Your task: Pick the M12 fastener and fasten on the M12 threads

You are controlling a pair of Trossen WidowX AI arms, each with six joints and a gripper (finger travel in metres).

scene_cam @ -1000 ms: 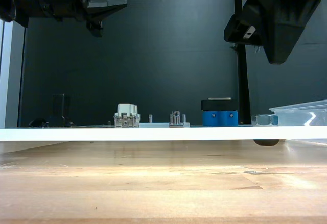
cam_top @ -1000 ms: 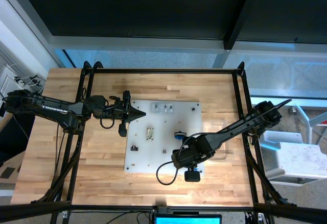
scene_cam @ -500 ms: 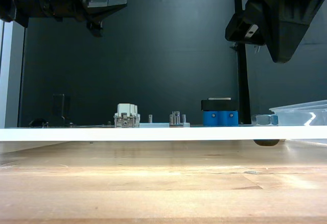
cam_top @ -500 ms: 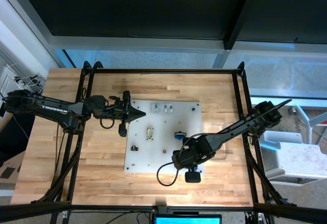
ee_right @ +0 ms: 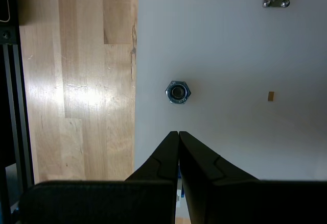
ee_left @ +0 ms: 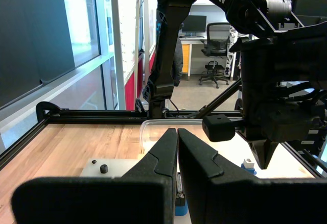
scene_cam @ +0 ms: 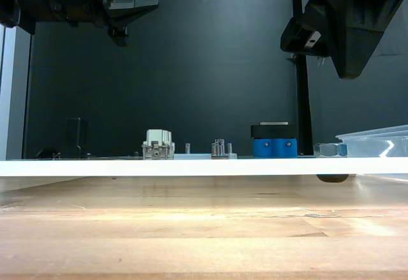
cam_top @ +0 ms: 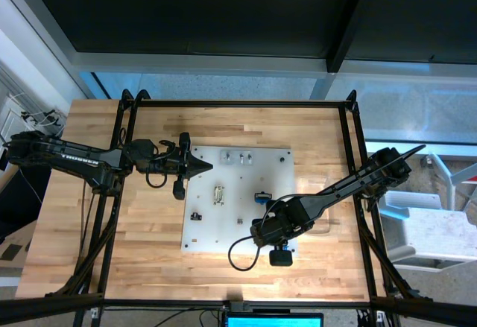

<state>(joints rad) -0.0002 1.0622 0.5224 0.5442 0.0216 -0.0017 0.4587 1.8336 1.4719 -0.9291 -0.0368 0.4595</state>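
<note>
The M12 fastener (ee_right: 178, 92), a small silver hex nut with a dark core, sits on its stud on the white board (ee_right: 245, 55), close to the board's edge. In the low view the nut (scene_cam: 328, 150) rests at board level in front of the clear tray, and no ribs show under it. My right gripper (ee_right: 178, 133) is shut on nothing and hangs well above the board (scene_cam: 347, 73), its tips a little short of the nut. In the high view the right gripper (cam_top: 261, 233) and its arm hide the nut. My left gripper (cam_top: 206, 166) is shut and empty, parked high at the board's far left edge.
A clear tray (scene_cam: 376, 141) stands past the board's right side. A blue connector block (scene_cam: 275, 144), a grey connector (scene_cam: 158, 146) and small silver posts (scene_cam: 220, 148) stand on the board. Wooden tabletop (cam_top: 112, 230) surrounds it inside a black frame.
The right gripper has shifted only very slightly above the board. The nut and the left arm have not moved.
</note>
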